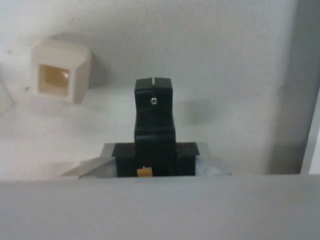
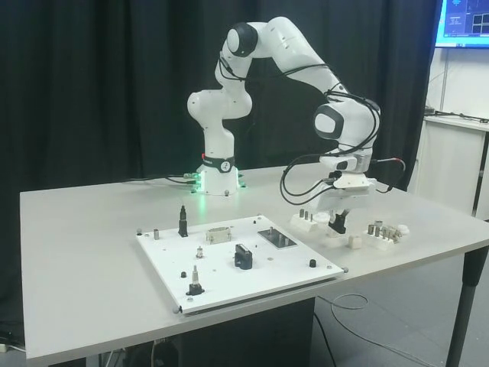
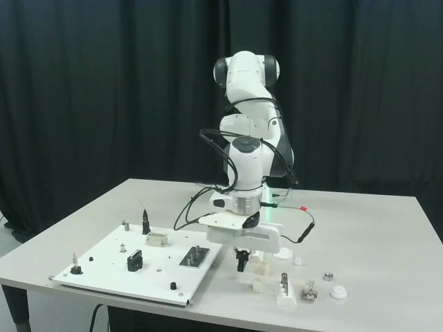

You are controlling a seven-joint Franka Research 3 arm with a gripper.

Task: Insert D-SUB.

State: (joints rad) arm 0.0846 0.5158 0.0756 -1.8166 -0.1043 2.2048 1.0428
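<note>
My gripper (image 1: 153, 82) hangs just above the grey table, to the right of the white board (image 2: 164, 252), among the small part holders. Its black fingers are pressed together, and I see nothing held between them. The D-SUB socket (image 2: 218, 234) is a pale connector near the middle back of the board, also seen in the second room view as the socket (image 3: 156, 240). In the room views the gripper (image 2: 337, 227) (image 3: 241, 265) stands well apart from that socket. I cannot make out a D-SUB plug anywhere.
A small white hollow cube (image 1: 60, 70) (image 2: 355, 241) sits on the table close to the gripper. White holders with grey parts (image 2: 386, 233) (image 3: 285, 294) stand nearby. The board carries a black block (image 2: 244, 257), a grey plate (image 2: 276, 238) and upright pegs (image 2: 182, 222).
</note>
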